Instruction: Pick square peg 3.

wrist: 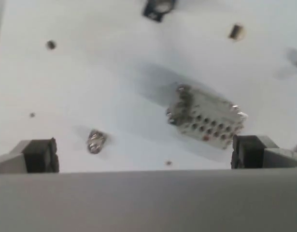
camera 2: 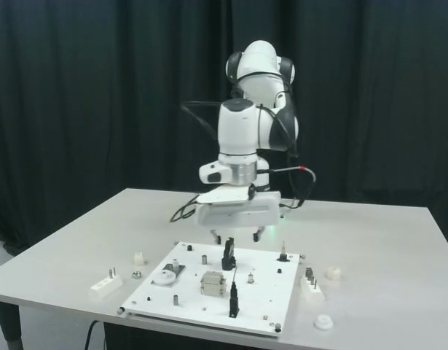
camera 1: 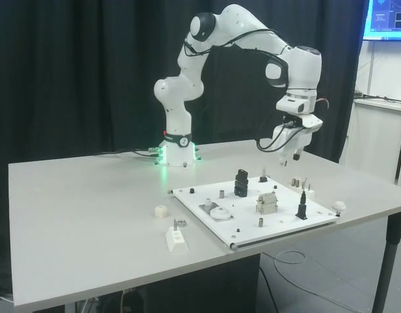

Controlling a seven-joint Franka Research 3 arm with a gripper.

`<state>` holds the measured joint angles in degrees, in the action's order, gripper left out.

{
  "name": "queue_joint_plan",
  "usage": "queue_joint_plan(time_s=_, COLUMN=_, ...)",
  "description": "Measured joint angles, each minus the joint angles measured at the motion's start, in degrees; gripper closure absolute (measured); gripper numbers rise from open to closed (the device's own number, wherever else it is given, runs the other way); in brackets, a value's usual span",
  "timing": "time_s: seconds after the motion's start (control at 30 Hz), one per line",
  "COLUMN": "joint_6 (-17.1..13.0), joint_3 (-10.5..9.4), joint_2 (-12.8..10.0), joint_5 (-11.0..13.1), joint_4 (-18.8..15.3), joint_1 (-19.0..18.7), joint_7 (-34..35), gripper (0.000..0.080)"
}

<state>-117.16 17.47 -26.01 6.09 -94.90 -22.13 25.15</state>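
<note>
Between my black fingertips (wrist: 42,155) lies a white board (wrist: 114,96); a grey connector block (wrist: 206,118), dotted with dark holes, sits there.

We've got the white two-finger gripper (camera 1: 295,155) hanging high over the far side of the flat white board (camera 1: 286,231), with open air under it. The tallest things in the way are the black upright block (camera 1: 240,184) and the thin black post (camera 1: 302,207). The grey multi-pin connector block (wrist: 205,121) sits low between them, with bare board all round it.
</note>
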Motion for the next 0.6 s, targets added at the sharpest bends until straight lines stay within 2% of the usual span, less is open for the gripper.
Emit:
queue_joint_plan(time_s=0.3, joint_6=-3.7, joint_3=0.0, joint_2=3.0, joint_5=-0.2, joint_4=-5.9, joint_1=-3.9, joint_7=0.3, gripper=0.0003)
queue_joint_plan(time_s=0.6, joint_6=-8.1, joint_3=0.0, joint_2=4.6, joint_5=-0.2, joint_4=-11.3, joint_1=-7.6, joint_7=1.2, gripper=0.0003)
